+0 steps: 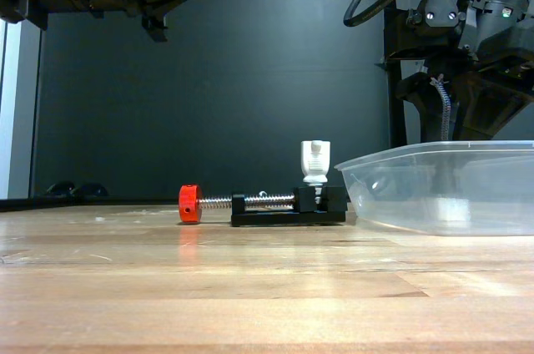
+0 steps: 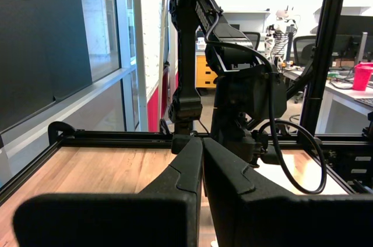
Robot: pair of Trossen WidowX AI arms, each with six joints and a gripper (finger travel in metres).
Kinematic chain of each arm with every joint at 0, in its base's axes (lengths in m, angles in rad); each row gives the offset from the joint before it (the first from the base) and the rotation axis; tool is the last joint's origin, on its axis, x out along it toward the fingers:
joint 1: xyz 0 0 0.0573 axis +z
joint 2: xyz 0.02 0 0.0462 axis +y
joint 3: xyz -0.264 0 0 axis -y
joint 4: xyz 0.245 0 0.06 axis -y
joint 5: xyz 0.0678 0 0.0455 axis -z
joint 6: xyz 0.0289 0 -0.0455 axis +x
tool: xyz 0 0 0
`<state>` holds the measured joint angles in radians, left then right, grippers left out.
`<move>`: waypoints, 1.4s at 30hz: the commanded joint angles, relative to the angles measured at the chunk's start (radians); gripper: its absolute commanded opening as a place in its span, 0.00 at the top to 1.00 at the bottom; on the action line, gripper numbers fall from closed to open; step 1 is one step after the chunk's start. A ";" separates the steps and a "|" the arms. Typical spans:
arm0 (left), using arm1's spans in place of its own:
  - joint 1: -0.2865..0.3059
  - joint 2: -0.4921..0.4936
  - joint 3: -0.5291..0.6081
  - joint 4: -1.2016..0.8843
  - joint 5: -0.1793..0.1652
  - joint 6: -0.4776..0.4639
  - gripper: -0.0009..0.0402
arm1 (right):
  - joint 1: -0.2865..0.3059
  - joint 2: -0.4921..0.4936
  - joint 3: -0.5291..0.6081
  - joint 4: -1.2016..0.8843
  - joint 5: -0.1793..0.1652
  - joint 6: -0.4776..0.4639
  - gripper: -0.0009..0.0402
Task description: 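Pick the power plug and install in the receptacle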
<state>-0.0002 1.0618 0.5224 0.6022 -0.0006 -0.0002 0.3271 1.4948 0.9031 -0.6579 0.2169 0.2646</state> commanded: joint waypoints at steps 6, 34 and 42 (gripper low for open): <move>0.000 0.000 0.000 0.000 0.000 0.000 0.98 | 0.000 -0.001 0.000 0.001 -0.003 -0.005 0.69; 0.000 0.000 0.000 0.000 0.000 0.000 0.98 | 0.000 -0.047 0.003 -0.005 -0.003 -0.004 0.98; 0.000 0.000 0.000 0.000 0.000 0.000 0.98 | 0.000 -0.060 0.003 -0.007 -0.003 -0.003 0.98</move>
